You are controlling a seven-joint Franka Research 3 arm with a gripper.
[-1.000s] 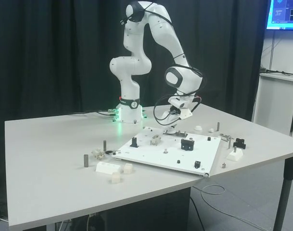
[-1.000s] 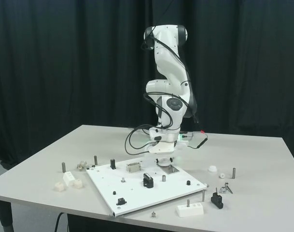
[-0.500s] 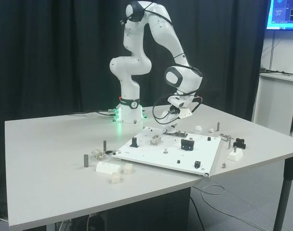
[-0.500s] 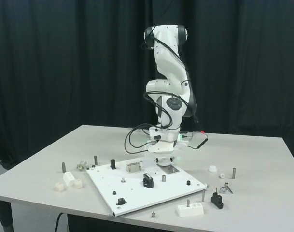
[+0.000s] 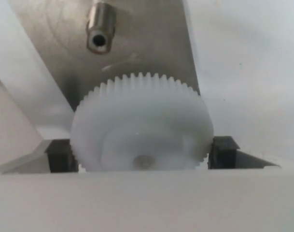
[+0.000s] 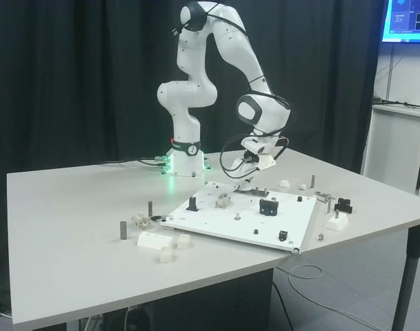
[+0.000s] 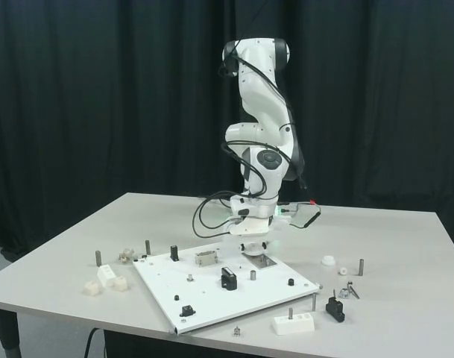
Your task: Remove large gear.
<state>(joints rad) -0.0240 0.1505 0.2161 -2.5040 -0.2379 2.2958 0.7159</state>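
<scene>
Arm [image 6: 216, 62] has risen a little since a second ago; wrist and gripper [image 7: 254, 247] sit higher above the board [image 7: 212, 287] than before. Table [image 6: 65, 207], board and loose parts unchanged.

Gear [image 5: 142, 123] is clamped between the two black fingers [image 5: 223, 152], one pad on each toothed flank. It hangs clear above the grey metal plate [image 5: 147, 38] at the board's far edge, lifted off the steel peg [image 5: 99, 26] that stands bare on the plate.

Gear: white, wide disc, fine even teeth all round the rim, a raised hub with a small centre bore on the face toward the camera.

Axis runs roughly vertical, along the gripper's approach; flat faces level with the board. Disc is much wider than thick, so the long dimension lies horizontal, spanning finger to finger.
</scene>
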